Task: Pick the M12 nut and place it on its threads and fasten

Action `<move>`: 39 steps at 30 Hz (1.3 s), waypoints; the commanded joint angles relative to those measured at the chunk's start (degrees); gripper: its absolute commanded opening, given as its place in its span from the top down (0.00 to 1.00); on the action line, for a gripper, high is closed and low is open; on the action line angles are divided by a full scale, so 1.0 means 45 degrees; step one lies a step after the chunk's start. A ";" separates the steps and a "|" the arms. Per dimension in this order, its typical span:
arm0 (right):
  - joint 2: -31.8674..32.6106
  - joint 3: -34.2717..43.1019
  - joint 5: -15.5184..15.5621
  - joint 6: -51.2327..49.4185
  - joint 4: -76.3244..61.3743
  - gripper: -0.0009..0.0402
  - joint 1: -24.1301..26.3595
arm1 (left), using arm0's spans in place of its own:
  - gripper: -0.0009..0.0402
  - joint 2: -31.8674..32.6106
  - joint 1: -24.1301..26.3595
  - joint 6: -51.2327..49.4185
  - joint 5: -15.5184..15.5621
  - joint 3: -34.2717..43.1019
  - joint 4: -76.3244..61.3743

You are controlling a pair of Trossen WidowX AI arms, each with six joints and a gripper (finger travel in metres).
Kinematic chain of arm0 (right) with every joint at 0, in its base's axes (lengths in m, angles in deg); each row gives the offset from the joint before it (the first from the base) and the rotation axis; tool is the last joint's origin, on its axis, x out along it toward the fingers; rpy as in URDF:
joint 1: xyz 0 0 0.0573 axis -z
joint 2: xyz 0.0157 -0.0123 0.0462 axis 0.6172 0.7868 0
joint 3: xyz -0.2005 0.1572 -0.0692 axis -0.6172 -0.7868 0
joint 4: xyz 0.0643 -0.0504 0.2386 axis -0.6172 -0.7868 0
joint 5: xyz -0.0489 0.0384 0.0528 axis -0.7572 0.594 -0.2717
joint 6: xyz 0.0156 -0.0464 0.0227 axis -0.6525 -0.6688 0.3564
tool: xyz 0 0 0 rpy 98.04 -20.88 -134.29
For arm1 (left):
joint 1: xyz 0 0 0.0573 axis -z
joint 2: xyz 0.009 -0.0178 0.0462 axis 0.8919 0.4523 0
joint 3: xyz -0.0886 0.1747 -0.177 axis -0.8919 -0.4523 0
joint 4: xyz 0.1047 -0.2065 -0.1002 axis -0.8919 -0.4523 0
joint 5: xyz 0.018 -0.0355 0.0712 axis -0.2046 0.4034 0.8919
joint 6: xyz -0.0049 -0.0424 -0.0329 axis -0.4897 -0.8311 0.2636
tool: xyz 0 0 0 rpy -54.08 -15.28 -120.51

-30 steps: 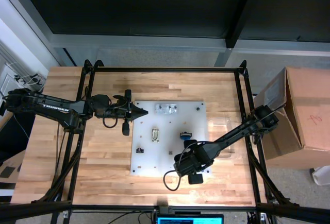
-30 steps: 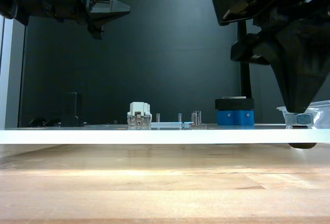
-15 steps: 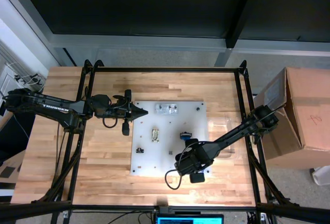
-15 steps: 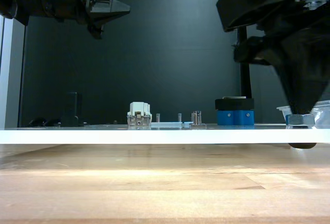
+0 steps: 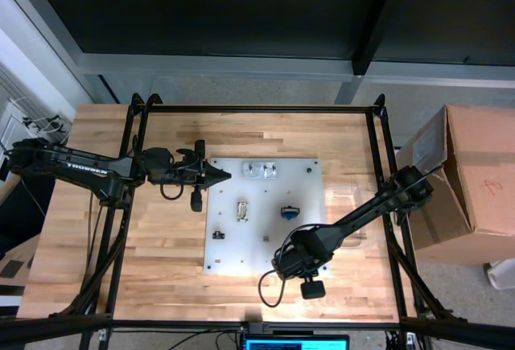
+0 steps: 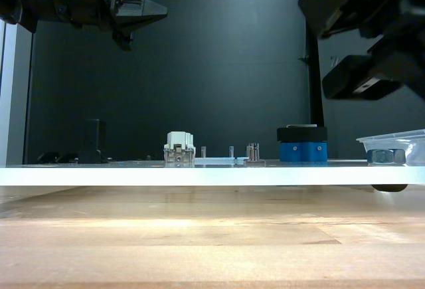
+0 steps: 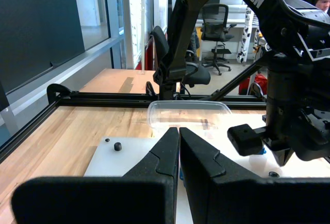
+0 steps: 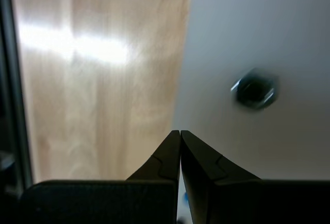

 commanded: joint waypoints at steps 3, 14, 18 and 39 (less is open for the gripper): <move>-0.0189 0.0053 -0.1763 0.0136 -0.0529 0.98 0.0024 | 0.98 0.0000 0.0000 0.0000 -0.0005 0.0005 -0.0005; -0.0257 -0.0112 -0.3240 0.0505 0.0121 0.98 0.0019 | 0.98 0.0000 0.0000 0.0000 -0.0005 0.0005 -0.0005; -0.0257 -0.0359 -0.1681 0.0544 0.0651 0.98 0.0024 | 0.98 0.0000 -0.0005 0.0000 -0.0005 0.0005 -0.0039; -0.0835 -0.0121 -0.2030 0.0525 -0.0529 0.98 0.0029 | 0.98 0.0000 -0.0005 0.0000 -0.0005 0.0005 -0.0223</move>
